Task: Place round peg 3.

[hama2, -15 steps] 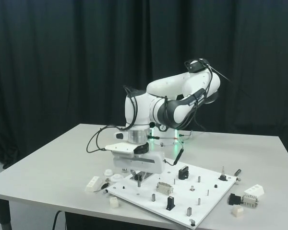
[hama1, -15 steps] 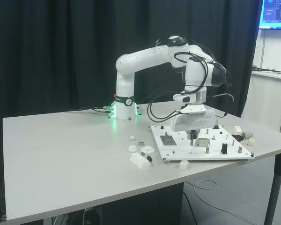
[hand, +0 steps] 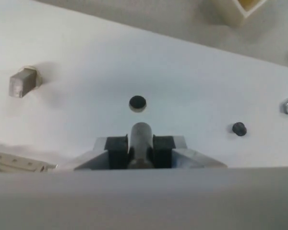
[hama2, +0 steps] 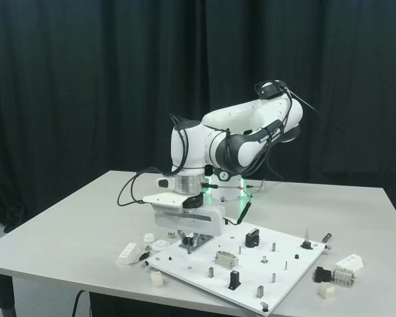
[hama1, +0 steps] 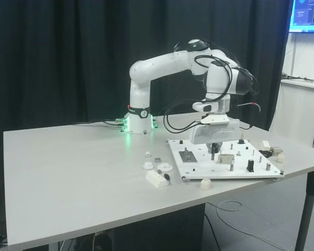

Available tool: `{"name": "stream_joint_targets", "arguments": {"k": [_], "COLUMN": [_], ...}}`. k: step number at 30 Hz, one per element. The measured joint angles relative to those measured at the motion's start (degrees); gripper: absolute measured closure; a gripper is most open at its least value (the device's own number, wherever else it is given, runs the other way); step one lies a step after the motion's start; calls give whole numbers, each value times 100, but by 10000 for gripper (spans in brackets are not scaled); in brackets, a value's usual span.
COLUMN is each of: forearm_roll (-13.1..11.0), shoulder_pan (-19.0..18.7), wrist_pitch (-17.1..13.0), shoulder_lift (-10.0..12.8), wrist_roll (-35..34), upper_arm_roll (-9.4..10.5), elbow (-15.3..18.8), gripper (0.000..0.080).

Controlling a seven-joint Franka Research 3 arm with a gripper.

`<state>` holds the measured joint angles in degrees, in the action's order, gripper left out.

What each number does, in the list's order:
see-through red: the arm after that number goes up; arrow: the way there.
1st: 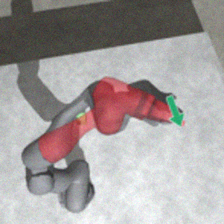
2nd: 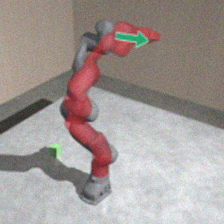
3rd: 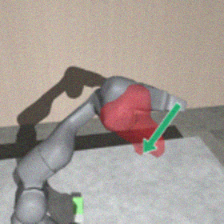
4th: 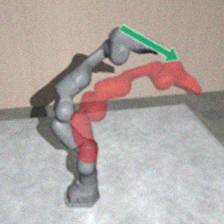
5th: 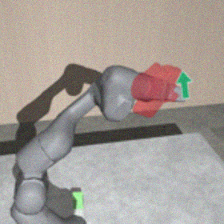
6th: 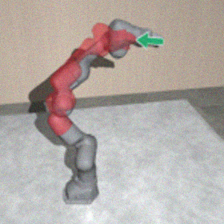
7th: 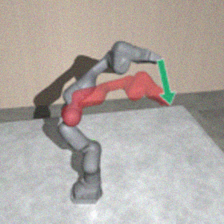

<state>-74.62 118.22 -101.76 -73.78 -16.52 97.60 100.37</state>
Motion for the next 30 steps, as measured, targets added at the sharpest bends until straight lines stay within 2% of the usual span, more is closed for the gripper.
{"name": "stream_joint_targets", "arguments": {"k": [8, 16, 30], "forearm_roll": [116, 296, 313], "shoulder_pan": [49, 140, 296], "wrist_pitch": [-48, -233, -651], "shoulder_lift": [-6, -11, -29], "wrist_roll": [20, 256, 1158], "upper_arm_roll": [0, -1, -69], "elbow": [5, 87, 704], "gripper": [698, 698, 698]}}
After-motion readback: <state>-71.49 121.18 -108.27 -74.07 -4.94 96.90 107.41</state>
